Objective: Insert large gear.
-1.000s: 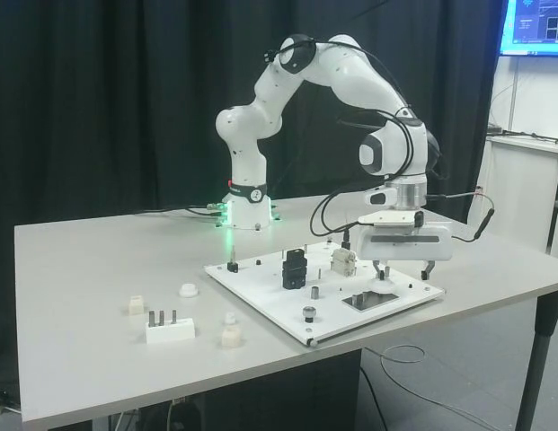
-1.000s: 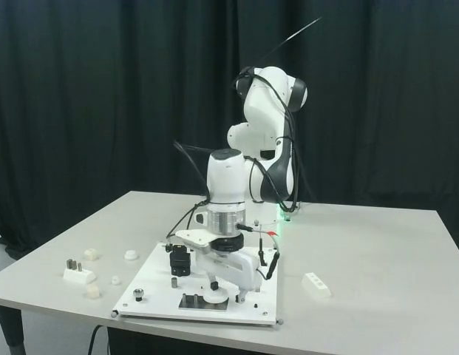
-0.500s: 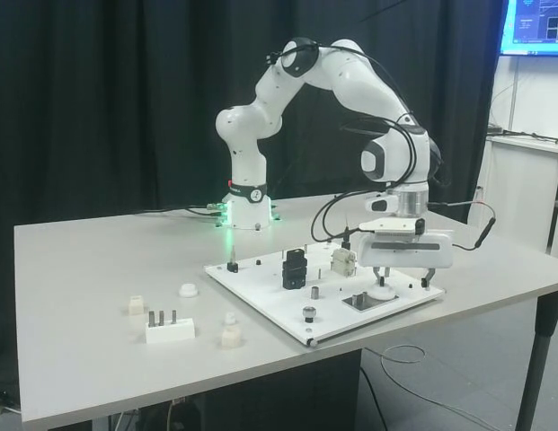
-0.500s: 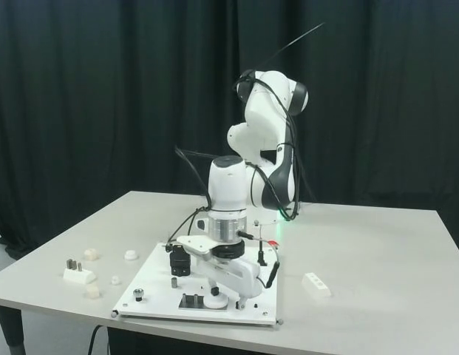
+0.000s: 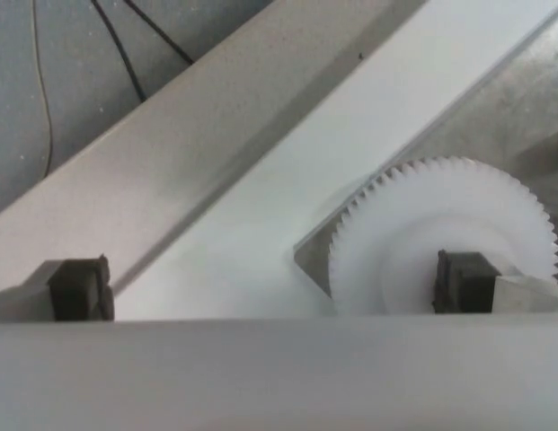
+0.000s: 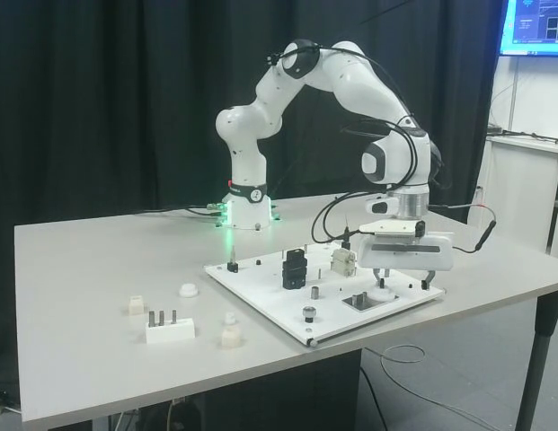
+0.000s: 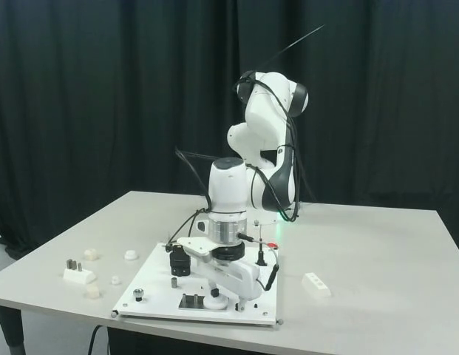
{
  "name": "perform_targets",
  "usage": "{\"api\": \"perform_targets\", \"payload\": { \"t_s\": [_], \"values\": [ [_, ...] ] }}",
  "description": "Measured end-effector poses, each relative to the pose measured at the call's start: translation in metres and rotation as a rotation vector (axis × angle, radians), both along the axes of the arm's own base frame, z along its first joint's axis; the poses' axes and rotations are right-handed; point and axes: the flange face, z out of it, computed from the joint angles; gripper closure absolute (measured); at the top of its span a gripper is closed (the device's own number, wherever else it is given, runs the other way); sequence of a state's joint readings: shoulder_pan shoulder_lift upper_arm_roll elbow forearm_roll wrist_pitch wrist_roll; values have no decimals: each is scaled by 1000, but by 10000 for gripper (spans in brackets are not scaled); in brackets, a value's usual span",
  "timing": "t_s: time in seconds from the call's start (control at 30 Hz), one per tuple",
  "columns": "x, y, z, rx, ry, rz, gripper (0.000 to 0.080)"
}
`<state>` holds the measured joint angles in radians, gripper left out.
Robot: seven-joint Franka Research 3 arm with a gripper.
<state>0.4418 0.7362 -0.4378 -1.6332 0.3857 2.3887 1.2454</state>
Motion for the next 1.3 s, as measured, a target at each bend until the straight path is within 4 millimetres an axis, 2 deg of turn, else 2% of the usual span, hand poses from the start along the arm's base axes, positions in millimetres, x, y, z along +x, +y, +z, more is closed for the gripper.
{"api": "perform_targets", "payload": {
  "t_s": [0.33, 0.87, 1.3],
  "values": [
    [4, 0, 6, 1, -14, 1, 3],
    [13, -12, 51, 2, 14, -20, 3],
    [17, -20, 69, -11, 48, -59, 3]
  ]
}}
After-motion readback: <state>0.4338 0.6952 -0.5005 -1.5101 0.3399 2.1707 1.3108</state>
